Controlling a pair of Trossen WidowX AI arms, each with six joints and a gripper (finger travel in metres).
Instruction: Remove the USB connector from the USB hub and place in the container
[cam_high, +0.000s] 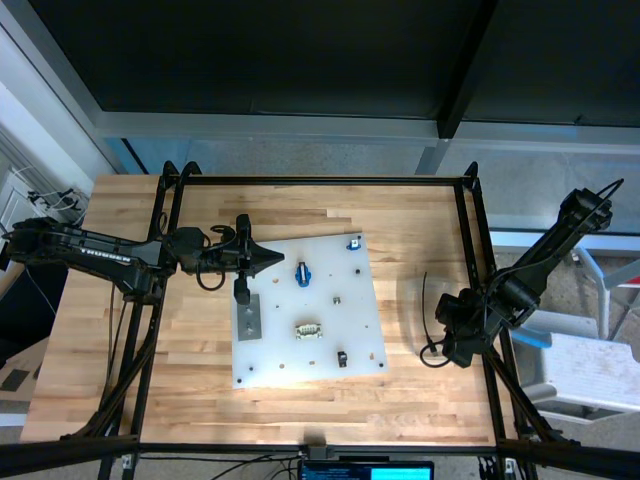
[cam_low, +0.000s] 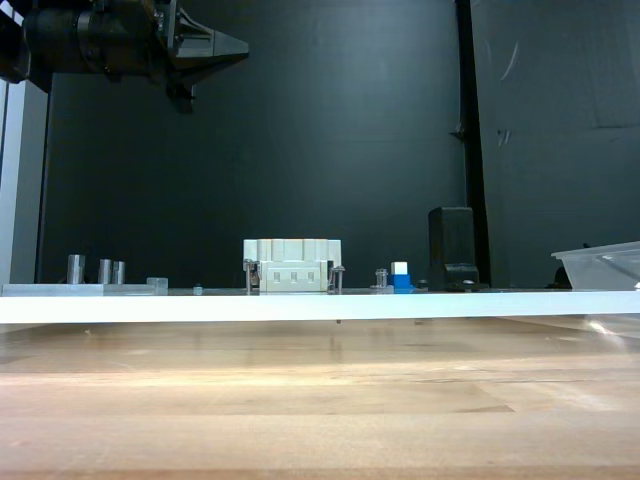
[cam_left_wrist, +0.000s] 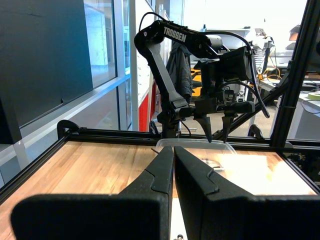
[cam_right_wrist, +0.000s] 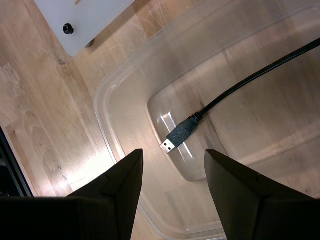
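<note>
USB connector (cam_right_wrist: 179, 136): loose inside container (cam_right_wrist: 103, 107), delivered
right gripper (cam_right_wrist: 173, 155): released above it, job looks done
left gripper (cam_high: 268, 260): clenched, high view centre-left, parked unused

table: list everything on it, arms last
table: 1, wood, under everything
board: 1, white, table centre
USB hub: 1, black, board's near edge
multi-pin connector: 1, cream-grey, board middle
blue parts: 2, blue, board's far half
metal plate: 1, grey, board's left edge
container: 1, clear, right of board
USB connector: 1, black, lying inside container
left gripper: black, shut, raised over board's far left
right gripper: black, open, above container
</note>
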